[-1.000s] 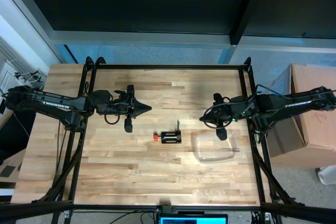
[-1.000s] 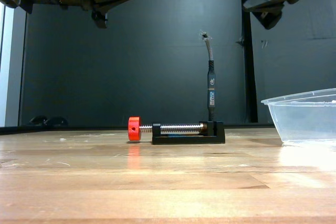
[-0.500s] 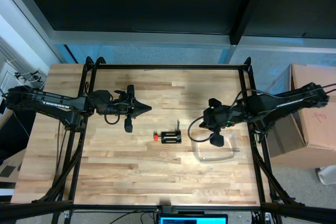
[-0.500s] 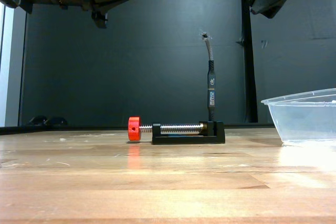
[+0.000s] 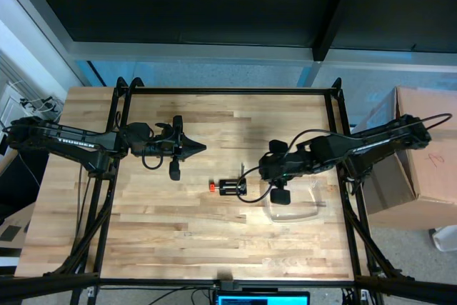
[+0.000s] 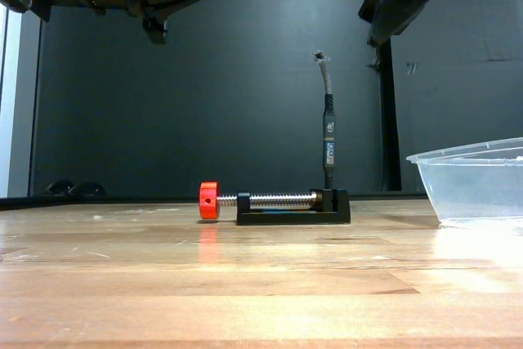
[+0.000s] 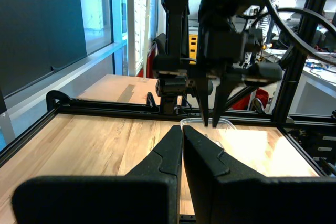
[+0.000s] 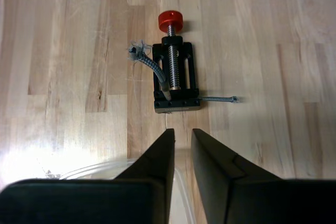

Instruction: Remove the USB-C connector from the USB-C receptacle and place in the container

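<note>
One table [image 5: 178,241]: pale wooden planks, edged by a black frame [image 5: 228,91].
Left arm [image 5: 64,141]: reaches in from the left edge and is raised well above the far left part of the table.
Right arm [image 5: 378,137]: reaches in from the right edge, across the container and toward the middle.
Container [image 6: 474,190]: clear plastic tub standing on the table to the right of the clamp, near it but apart.
Left gripper [image 7: 182,128]: hangs high, left of the clamp and farther back, well apart from it; fingers pressed together tip to tip.
Right gripper [image 8: 182,132]: high over the container's left rim, angled down toward the clamp; fingers a narrow gap apart, clear of the connector.
Clamp [image 5: 232,188]: small black screw vise lying mid-table, red knob [image 6: 209,200] at its left end.
USB-C connector [image 6: 328,140]: seated upright in the clamp's right end, with a short braided cable rising to a frayed tip; neither gripper touches it. The USB-C receptacle cannot be made out inside the clamp.
</note>
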Robot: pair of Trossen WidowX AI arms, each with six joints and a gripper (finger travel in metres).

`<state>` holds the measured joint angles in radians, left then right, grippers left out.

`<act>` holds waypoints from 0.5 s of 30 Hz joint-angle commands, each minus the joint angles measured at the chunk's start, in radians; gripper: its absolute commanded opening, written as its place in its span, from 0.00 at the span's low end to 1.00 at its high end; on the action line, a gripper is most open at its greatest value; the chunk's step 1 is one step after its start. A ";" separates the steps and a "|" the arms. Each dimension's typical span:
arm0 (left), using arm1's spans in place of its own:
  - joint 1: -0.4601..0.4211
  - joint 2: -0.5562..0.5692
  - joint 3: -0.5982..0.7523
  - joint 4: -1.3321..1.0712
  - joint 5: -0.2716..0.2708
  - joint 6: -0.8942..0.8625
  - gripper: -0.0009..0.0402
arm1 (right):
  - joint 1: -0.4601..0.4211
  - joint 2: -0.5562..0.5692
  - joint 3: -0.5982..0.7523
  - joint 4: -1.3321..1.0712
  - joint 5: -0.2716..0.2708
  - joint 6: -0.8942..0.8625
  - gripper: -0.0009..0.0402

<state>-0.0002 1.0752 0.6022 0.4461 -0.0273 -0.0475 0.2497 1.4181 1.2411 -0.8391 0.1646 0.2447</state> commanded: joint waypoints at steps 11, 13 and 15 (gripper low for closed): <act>0.000 0.000 0.000 0.000 0.000 0.000 0.02 | -0.003 0.235 0.104 -0.004 0.000 -0.037 0.35; 0.000 0.000 0.000 0.000 0.000 0.000 0.02 | -0.003 0.262 0.104 0.009 0.001 -0.047 0.36; 0.000 0.000 0.000 0.000 0.000 0.000 0.02 | -0.003 0.284 0.104 0.032 -0.002 -0.049 0.36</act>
<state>-0.0002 1.0748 0.6022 0.4458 -0.0277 -0.0471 0.2462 1.6894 1.3449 -0.8227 0.1646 0.1959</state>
